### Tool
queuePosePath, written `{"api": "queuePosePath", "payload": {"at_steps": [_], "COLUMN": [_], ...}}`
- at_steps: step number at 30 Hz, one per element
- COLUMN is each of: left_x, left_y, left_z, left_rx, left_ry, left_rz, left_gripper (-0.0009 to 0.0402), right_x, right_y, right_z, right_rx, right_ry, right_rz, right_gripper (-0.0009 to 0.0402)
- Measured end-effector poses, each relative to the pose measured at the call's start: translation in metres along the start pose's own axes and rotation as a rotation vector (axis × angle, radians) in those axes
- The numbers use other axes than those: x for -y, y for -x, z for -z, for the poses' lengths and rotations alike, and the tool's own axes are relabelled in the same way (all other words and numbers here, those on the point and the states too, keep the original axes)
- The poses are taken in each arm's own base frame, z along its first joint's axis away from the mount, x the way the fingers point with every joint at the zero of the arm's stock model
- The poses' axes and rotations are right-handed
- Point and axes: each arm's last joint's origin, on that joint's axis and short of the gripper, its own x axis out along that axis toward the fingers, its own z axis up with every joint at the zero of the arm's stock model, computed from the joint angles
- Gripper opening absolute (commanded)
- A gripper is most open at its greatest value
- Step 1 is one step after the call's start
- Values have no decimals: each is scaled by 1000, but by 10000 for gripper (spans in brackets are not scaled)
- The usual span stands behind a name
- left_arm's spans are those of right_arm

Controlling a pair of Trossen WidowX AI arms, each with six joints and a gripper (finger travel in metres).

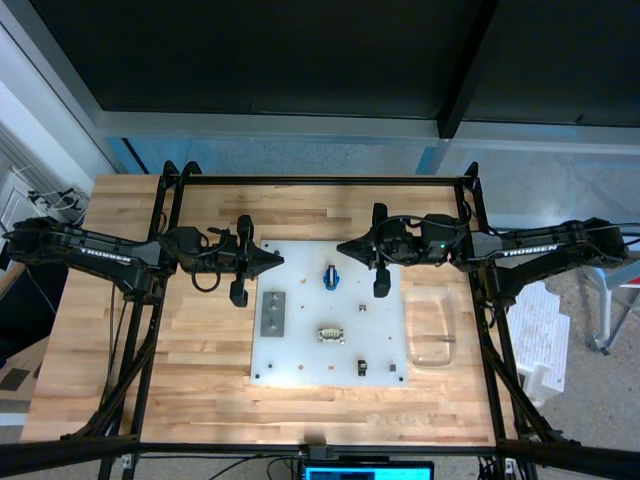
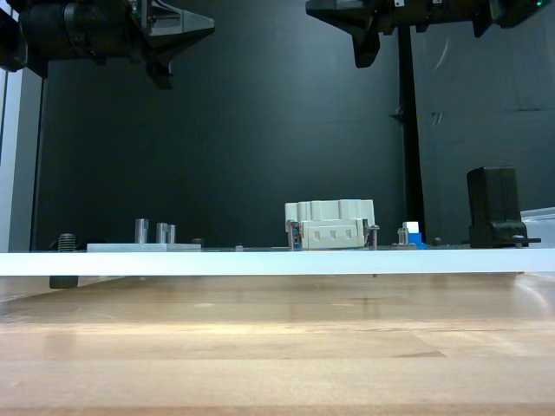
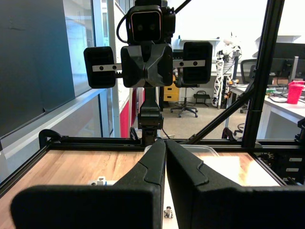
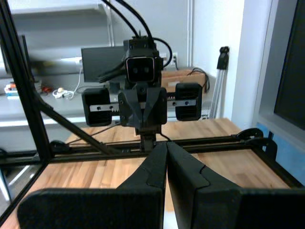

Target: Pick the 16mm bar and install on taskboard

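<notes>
The white taskboard (image 1: pixel 300 360) lies mid-table with a grey two-holed block (image 1: pixel 272 312), a blue knob (image 1: pixel 332 276) and a silver connector (image 1: pixel 329 335) on it. In the low view a few short silver pegs (image 2: pixel 141 230) stand at the grey block. I cannot tell whether one of them is the 16mm bar. My left gripper (image 1: pixel 278 258) hovers high over the board's far left corner, shut and empty. My right gripper (image 1: pixel 342 248) hovers over the far edge, facing it, also shut and empty. Both wrist views show their fingers pressed together (image 3: pixel 165 140) (image 4: pixel 167 143).
A clear plastic tray (image 1: pixel 436 330) sits on the wood just right of the board. A small black part (image 1: pixel 362 367) stands near the board's front edge. A black frame (image 1: pixel 320 181) runs around the table.
</notes>
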Motion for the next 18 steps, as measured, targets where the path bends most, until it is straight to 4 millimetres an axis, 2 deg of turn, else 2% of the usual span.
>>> {"api": "queuePosePath", "payload": {"at_steps": [12, 18], "left_x": [0, 0], "left_y": [0, 0], "left_z": [0, 0], "left_rx": [0, 0], "left_ry": [0, 0], "left_rz": [0, 0], "left_gripper": [0, 0], "right_x": [1, 1], "right_y": [6, 6], "right_z": [22, 25], "right_rx": [41, 32], "right_ry": [-5, -6], "right_rz": [-28, -30], "right_gripper": [0, 0]}}
